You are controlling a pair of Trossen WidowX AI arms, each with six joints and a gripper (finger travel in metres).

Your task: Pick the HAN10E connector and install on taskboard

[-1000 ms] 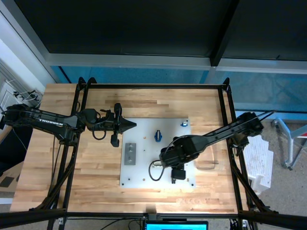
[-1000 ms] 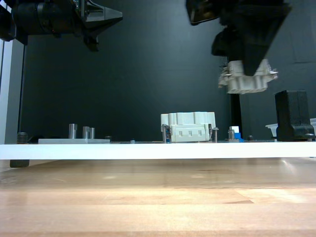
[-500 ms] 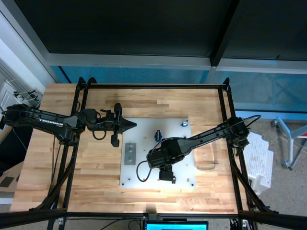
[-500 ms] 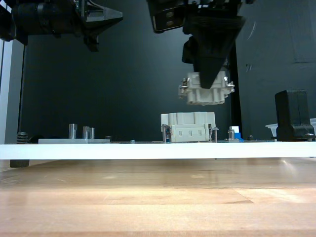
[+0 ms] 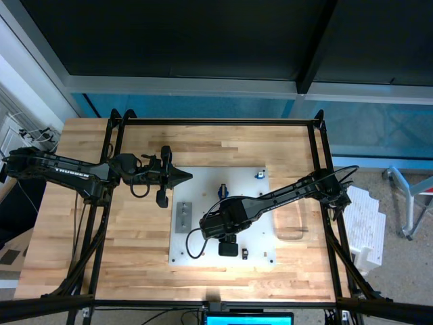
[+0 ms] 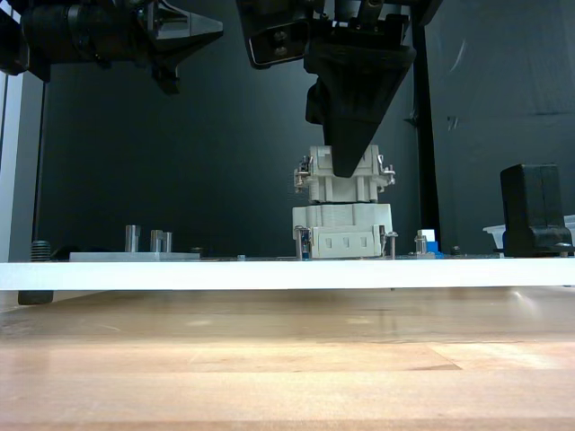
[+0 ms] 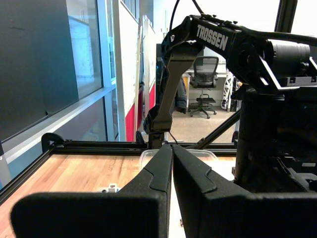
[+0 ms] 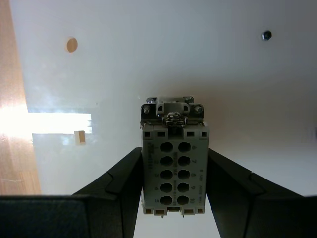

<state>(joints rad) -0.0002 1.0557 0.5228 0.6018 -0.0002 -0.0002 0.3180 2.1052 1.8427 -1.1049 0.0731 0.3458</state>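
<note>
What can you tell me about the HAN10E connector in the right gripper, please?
The HAN10E connector is a small grey-beige, plastic-looking block with ten round sockets in two rows of five and silvery screws and clips at its ends. The right gripper clamps its long sides, holding it level directly over a matching beige housing on the taskboard. Its underside meets that housing's top; whether it is seated cannot be told. The left gripper, shut, hangs apart near the board's far left corner.
</note>
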